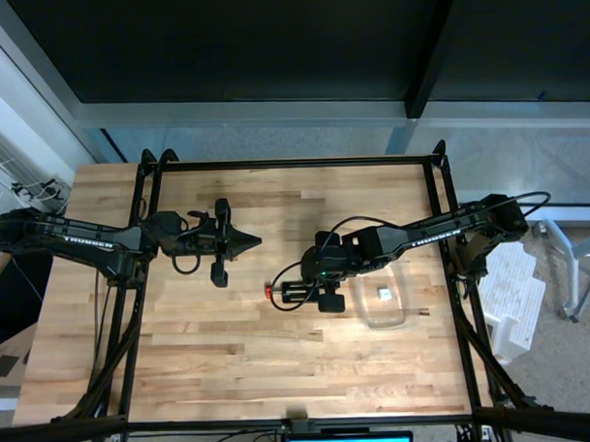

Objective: Remove the USB-C connector from taskboard and place in the container

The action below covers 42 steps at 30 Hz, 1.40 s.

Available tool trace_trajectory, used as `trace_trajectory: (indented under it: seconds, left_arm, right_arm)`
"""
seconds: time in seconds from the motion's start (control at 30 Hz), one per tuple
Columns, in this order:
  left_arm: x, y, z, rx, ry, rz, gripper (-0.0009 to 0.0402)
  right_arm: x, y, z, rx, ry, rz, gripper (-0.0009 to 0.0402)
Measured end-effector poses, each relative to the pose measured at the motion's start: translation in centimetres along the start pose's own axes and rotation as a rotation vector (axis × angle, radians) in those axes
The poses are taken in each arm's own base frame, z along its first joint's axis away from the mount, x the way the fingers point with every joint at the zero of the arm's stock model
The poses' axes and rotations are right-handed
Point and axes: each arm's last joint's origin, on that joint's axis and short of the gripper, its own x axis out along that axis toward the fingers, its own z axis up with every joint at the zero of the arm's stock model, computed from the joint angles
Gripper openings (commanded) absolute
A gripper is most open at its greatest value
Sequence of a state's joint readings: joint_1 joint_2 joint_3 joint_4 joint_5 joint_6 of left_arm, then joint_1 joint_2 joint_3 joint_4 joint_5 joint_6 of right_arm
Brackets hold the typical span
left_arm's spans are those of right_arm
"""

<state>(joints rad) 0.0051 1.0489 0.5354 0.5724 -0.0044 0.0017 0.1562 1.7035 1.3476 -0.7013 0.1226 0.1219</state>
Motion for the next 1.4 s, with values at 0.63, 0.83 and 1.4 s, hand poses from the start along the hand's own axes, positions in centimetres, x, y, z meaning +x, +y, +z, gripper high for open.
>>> trace_trajectory:
  seconds: [0.63, 0.83, 1.4]
  left_arm:
    - [0.0, 0.0, 0.0, 0.0, 0.0, 0.0, 0.0]
    - [0.0, 0.0, 0.0, 0.0, -0.001, 0.0, 0.0]
    - [0.0, 0.0, 0.0, 0.0, -0.001, 0.0, 0.0]
  right_arm:
    - [-3.5, 0.4, -3.8, 0.005, 0.033, 0.026, 0.0]
    - [-4.5, 0.3, -5.7, 0.038, 0.033, 0.031, 0.0]
    - [-5.5, -0.5, -11.8, 0.059, 0.096, 0.023, 0.0]
